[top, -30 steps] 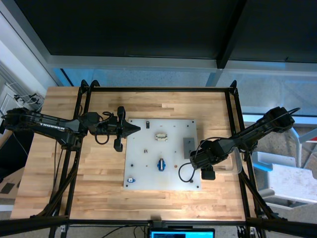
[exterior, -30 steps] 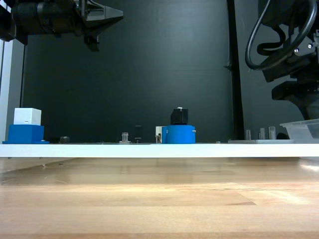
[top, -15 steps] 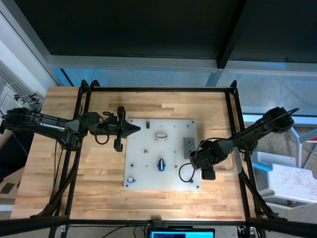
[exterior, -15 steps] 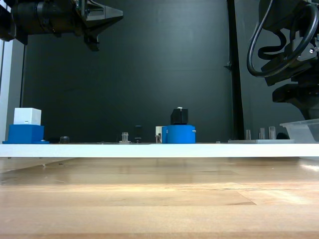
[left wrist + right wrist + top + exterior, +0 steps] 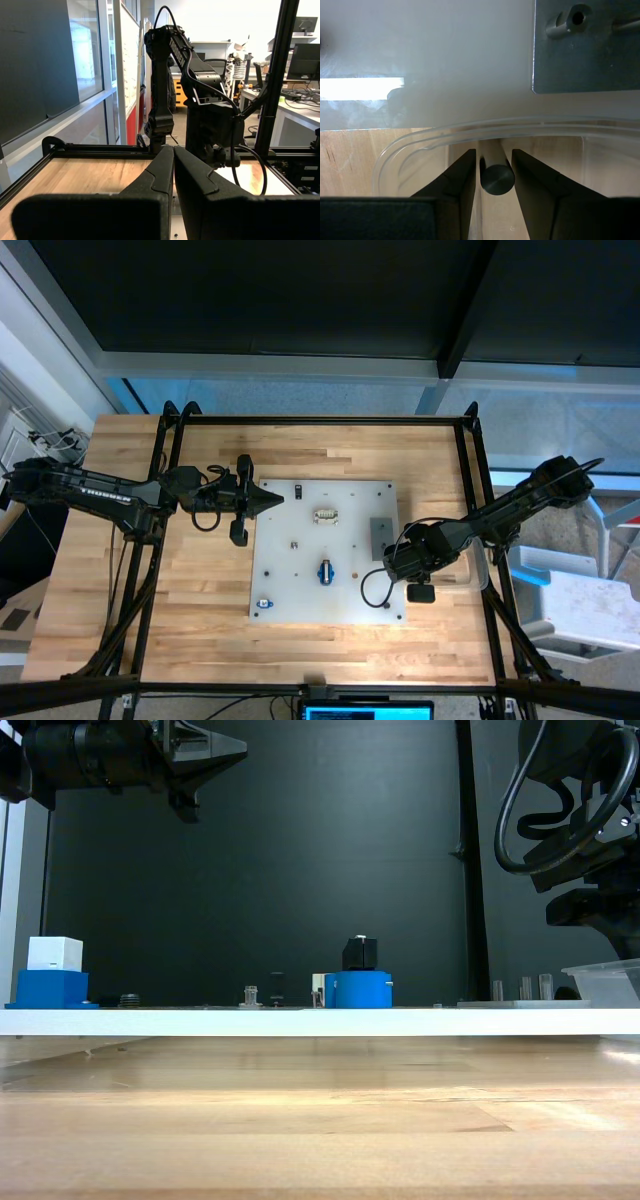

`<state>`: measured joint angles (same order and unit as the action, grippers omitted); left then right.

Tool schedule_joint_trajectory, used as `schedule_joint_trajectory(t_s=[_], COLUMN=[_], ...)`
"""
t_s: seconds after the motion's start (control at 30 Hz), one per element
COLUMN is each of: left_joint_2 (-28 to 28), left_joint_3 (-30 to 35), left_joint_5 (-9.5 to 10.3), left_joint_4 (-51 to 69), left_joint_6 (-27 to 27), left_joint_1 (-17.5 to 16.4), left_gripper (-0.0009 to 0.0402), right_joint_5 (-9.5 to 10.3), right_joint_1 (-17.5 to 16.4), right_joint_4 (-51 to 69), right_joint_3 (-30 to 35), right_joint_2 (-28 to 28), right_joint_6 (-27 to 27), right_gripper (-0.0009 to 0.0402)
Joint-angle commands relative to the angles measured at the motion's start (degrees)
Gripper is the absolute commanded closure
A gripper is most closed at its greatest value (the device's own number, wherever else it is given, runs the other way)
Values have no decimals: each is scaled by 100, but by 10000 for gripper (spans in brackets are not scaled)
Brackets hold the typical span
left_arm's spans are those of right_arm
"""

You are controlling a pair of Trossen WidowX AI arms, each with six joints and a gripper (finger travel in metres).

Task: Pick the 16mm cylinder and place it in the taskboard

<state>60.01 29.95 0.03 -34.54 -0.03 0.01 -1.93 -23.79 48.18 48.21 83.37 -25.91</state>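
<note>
The right gripper (image 5: 493,156) has its two dark fingers (image 5: 462,175) drawn in narrowly on either side of the 16mm cylinder (image 5: 497,180), a dark metal rod seen end-on and held between them. Behind the rod lies the curved rim of a clear tray (image 5: 410,150), and just past that rim are the white taskboard (image 5: 445,50) and its grey metal block (image 5: 590,55).

From above, the right gripper (image 5: 416,576) points down at the right edge of the taskboard (image 5: 300,570), over the near-left corner of the clear tray (image 5: 478,578). The right arm (image 5: 510,505) runs to it in a long slant from the table's right edge. The level view shows this gripper (image 5: 600,925) raised just above the tray (image 5: 600,982).

The left gripper (image 5: 173,160) has its fingers pressed together with nothing between them. The left arm (image 5: 90,490) stretches out level from the table's left edge, and its gripper (image 5: 268,497) ends over the board's far-left edge, high above the wooden table (image 5: 200,630).
</note>
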Motion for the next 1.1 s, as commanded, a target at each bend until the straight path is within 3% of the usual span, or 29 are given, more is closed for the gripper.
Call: schedule_joint_trajectory(t_s=[0.03,0.5,1.1], left_joint_2=[0,0,0], left_joint_3=[0,0,0], left_joint_5=[-2,-2,-2], left_joint_4=[0,0,0], left_joint_6=[0,0,-2], left_joint_1=[-2,0,0], left_gripper=[393,393,393], right_joint_5=[0,2,2], right_joint_1=[-2,-2,-2], right_joint_4=[2,17,636], right_joint_3=[2,2,343], right_joint_2=[0,-13,-354], right_joint_6=[-11,-11,-11], right_gripper=[318,360,364])
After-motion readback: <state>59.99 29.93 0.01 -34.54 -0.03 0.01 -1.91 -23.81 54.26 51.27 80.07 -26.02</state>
